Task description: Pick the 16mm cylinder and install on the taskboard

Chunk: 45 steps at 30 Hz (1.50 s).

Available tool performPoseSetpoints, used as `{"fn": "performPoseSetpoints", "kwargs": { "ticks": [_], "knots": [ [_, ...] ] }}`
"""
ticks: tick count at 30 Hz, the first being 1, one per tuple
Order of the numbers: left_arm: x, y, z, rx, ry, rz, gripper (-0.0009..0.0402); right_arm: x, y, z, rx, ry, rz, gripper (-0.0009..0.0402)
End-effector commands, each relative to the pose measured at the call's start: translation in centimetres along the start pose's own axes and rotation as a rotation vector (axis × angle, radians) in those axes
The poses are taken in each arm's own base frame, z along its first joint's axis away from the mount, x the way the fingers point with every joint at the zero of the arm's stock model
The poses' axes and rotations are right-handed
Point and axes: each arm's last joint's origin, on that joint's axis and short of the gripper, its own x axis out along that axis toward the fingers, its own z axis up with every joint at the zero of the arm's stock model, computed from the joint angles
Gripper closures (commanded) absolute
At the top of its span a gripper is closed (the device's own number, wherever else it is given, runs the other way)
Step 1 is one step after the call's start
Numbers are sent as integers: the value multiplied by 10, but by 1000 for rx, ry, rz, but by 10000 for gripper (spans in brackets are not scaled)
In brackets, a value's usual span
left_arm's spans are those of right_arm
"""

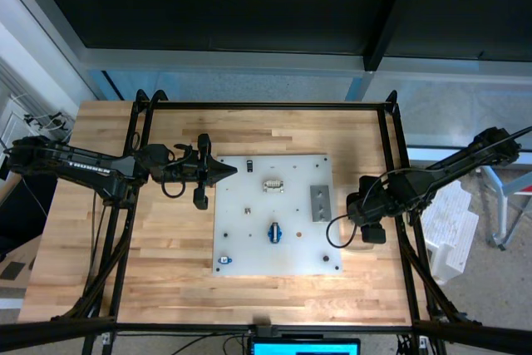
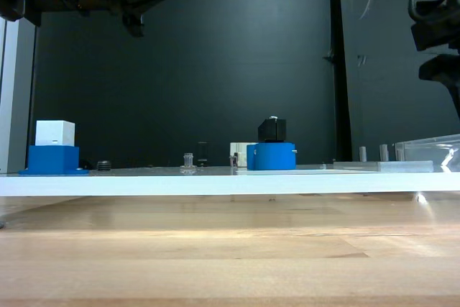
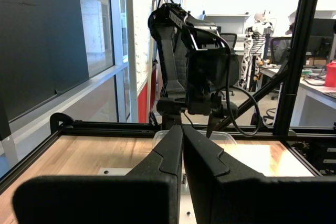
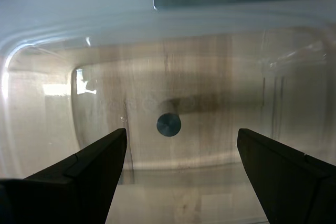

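Note:
A small metal cylinder [image 4: 168, 125] stands on end inside a clear plastic tray [image 4: 37, 56], seen end-on as a round disc in the right wrist view. My right gripper [image 4: 181, 130] hangs open straight above it, one finger on each side, well apart from it. That right gripper [image 1: 366, 220] is just off the right edge of the white taskboard [image 1: 249, 239]. My left gripper [image 1: 224, 170] is shut and empty, held high beside the board's left edge and pointing right. In the left wrist view its fingers [image 3: 173, 145] are pressed together.
The taskboard carries a grey metal block [image 1: 321, 202], a blue part [image 1: 273, 233], a white connector [image 1: 273, 185] and a blue-and-white piece [image 1: 224, 261] at its near left corner. A black frame rail [image 1: 266, 106] rings the wooden table. The clear tray [image 2: 431, 150] sits beside the board.

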Motion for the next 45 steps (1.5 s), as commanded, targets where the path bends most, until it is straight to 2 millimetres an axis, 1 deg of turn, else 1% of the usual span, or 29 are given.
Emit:
{"fn": "performPoseSetpoints", "kwargs": {
  "ticks": [1,11,15,18,23,40,45],
  "knots": [
    [0,0,0,0,0,0,393,6,3,2,-1,10,-7,104],
    [0,0,0,0,0,0,393,29,6,1,-4,5,3,127],
    [0,0,0,0,0,0,393,34,6,-1,-7,4,4,139],
    [0,0,0,0,0,0,393,37,5,-4,-10,11,0,154],
    [0,0,0,0,0,0,393,38,6,-4,-10,4,4,192],
    [0,0,0,0,0,0,393,38,6,-4,-22,4,4,341],
    [0,0,0,0,0,0,393,38,6,-4,-28,6,5,372]
  ]
}}
